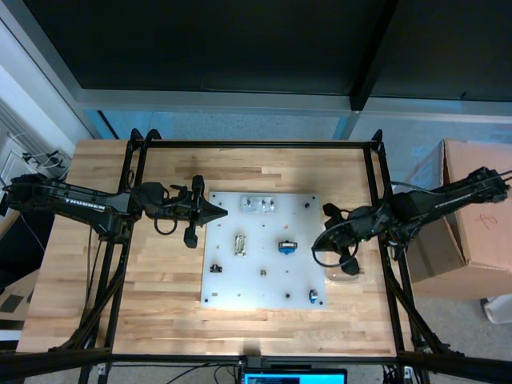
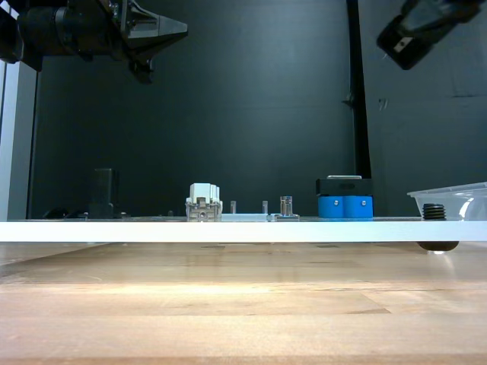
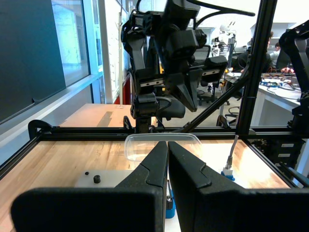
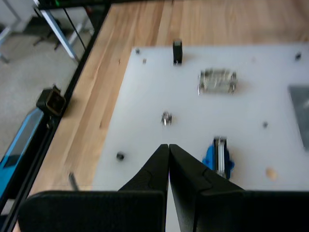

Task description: Remove the RJ45 connector from the taskboard and place in the container

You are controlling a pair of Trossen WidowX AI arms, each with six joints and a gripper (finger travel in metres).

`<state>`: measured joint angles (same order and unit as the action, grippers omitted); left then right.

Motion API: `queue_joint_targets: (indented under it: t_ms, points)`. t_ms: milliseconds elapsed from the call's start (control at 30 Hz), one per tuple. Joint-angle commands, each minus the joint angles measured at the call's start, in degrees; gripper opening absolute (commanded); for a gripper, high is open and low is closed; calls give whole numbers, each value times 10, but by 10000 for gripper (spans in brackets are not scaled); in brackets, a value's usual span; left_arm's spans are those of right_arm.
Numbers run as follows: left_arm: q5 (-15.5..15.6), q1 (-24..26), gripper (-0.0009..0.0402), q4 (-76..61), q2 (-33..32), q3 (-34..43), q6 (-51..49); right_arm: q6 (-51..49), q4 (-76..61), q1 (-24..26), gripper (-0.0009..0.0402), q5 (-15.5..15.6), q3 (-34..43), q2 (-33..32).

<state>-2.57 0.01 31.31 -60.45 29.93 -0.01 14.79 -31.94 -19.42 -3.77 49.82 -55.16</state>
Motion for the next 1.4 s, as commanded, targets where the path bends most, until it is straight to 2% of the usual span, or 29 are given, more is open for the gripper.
queue_joint_targets:
  t_ms: [33,200,533,833,1033,1167,1400]
  points:
    - [0,0,0,0,0,0,0,36,-45,-20,0,-22,10,0]
    - [0,0,0,0,0,0,0,88,-112,-66,0,-57,31,-14]
    - [0,0,0,0,0,0,0,164,-189,-138,0,-58,91,-93]
    - [0,0,0,0,0,0,0,224,-287,-178,0,-59,175,-175]
    - [0,0,0,0,0,0,0,240,-343,-184,1,-57,235,-237]
    - [0,0,0,0,0,0,0,255,-346,-185,10,-58,247,-257]
    - [0,0,0,0,0,0,0,282,-346,-193,56,-73,246,-283]
